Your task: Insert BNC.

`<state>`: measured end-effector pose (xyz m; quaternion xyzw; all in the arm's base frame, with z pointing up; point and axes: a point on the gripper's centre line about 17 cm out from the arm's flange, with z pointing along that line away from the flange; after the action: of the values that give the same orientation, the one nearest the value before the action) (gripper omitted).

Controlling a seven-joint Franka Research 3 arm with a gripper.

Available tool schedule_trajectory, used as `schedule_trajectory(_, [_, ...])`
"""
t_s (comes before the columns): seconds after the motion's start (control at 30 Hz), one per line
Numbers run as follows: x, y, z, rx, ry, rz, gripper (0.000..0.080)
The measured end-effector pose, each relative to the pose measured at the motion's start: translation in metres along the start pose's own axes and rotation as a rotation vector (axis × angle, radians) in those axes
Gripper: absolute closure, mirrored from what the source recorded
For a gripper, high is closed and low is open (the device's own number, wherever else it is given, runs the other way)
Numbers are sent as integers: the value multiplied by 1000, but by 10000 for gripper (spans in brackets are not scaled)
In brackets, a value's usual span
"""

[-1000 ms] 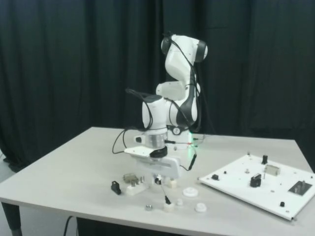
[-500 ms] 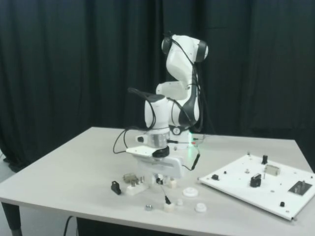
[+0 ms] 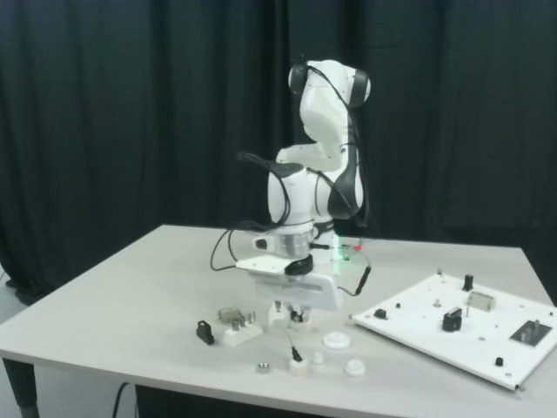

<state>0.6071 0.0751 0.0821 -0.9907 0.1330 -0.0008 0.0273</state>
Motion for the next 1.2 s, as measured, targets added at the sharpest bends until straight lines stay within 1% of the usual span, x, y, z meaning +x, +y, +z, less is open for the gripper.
schedule_trajectory(0.1, [-7,-10,-4,3,-11,-10,677])
schedule_trajectory(0.3, [-21,-31,-13,-2,-25,-18,677])
schedule_trajectory(0.43, [-32,-46,-18,-10,-34,-21,677])
schedule_trajectory(0.7, [-54,-76,-27,-27,-42,-11,677])
schedule_trajectory(0.97, [-78,-107,-32,-43,-49,6,677])
schedule_trajectory(1.2, [-102,-130,-35,-60,-63,29,677])
